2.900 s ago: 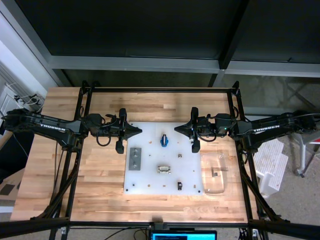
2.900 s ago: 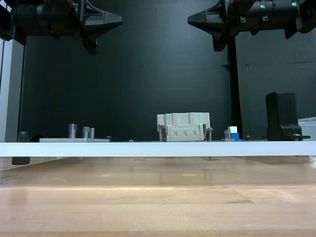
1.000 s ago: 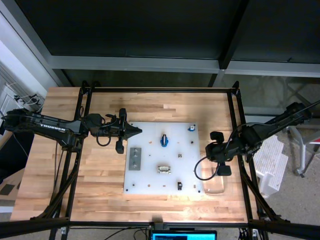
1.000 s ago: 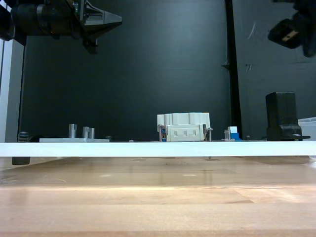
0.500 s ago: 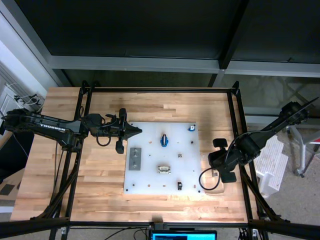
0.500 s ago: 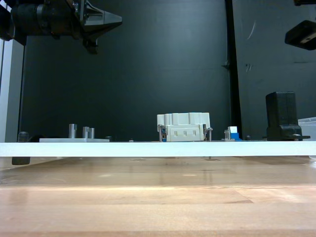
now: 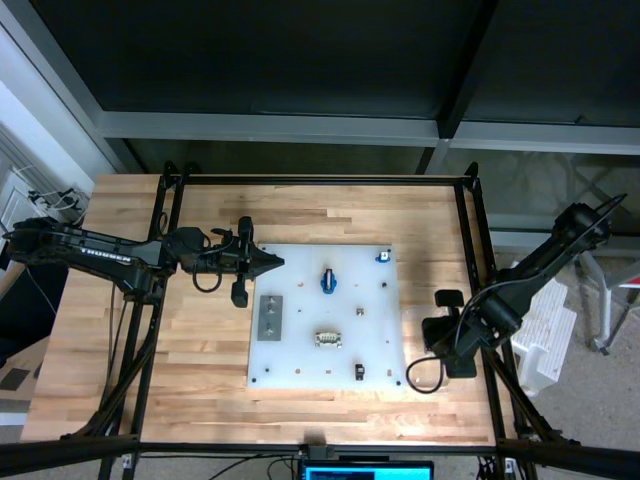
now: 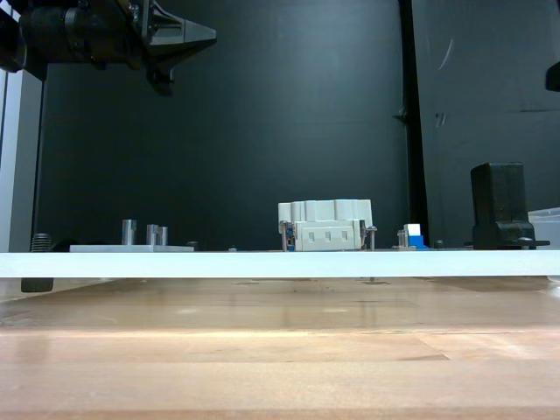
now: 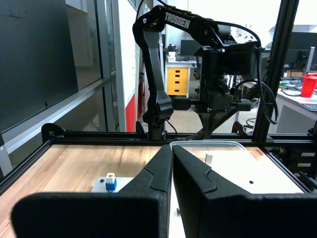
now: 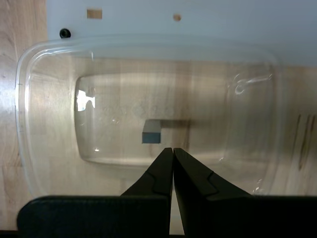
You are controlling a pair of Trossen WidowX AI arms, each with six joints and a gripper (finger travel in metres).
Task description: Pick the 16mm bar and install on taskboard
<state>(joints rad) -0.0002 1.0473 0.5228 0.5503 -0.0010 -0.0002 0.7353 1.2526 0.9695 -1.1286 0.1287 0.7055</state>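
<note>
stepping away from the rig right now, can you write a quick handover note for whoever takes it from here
Left gripper: shut, empty, parked in the air over the far left corner of the taskboard.
Right gripper: shut, empty, pointing down over the clear tray, well above it.
16mm bar: in the tray to the right of the taskboard, close to the right gripper's line, not gripped.
Done: right arm is placed over the tray.
Left: open the fingers, descend, grasp the bar, carry it to the taskboard, install it.
</note>
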